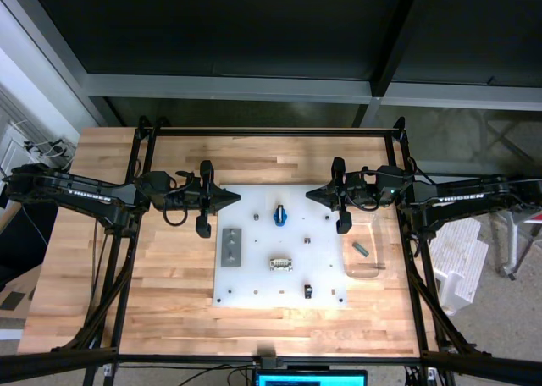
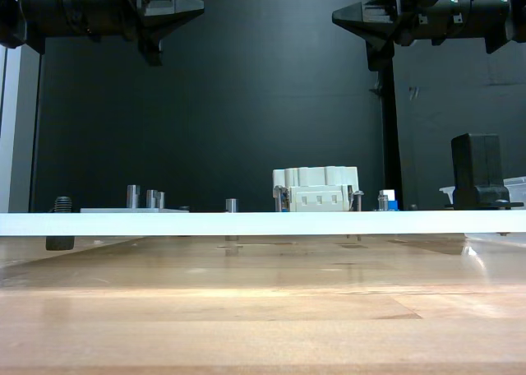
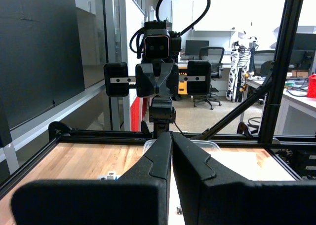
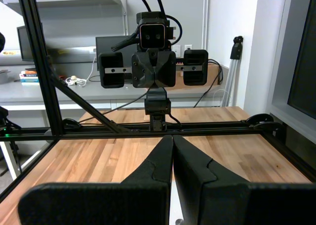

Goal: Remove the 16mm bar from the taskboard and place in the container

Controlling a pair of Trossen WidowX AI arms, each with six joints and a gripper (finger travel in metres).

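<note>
Over the white taskboard point(image 1: 254, 272) the left gripper point(image 1: 235, 198) & right gripper point(image 1: 310, 194) hang up high w/ jaws pressed together on nothing, and just beside it the little container point(image 1: 364, 274) has the 16mm bar point(image 1: 361, 249) lying inside, so a low R-arm swing could knock it out.

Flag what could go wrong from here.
1. The right claw, shut, hovers over the far right of the taskboard, near the container. A low swing could knock it and spill the 16mm bar lying inside.
2. The left claw, shut, faces it across the taskboard, so inward moves might collide.
</note>
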